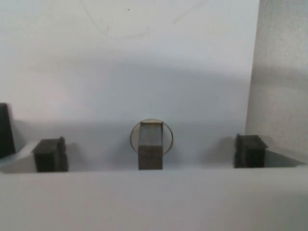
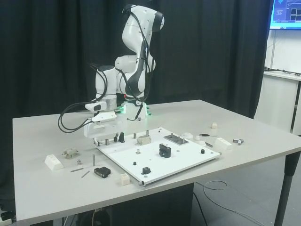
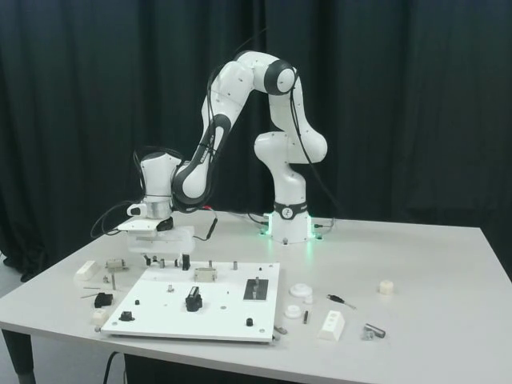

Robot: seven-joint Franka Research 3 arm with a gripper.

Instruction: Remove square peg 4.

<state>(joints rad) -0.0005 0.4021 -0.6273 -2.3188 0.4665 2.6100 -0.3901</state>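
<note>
- The white Franka arm's gripper [image 3: 162, 258] hung low over the far left corner of the flat white assembly board [image 3: 216, 316] on the grey table [image 3: 432, 272].
- In the wrist view its two black fingertips [image 1: 50, 155] stood apart, spread open, touching nothing.
- Between them the dark square peg [image 1: 150, 146] stood upright in its round socket in the board, not gripped.
- A small black block [image 3: 193, 301] sat further right, mid-board.
</note>
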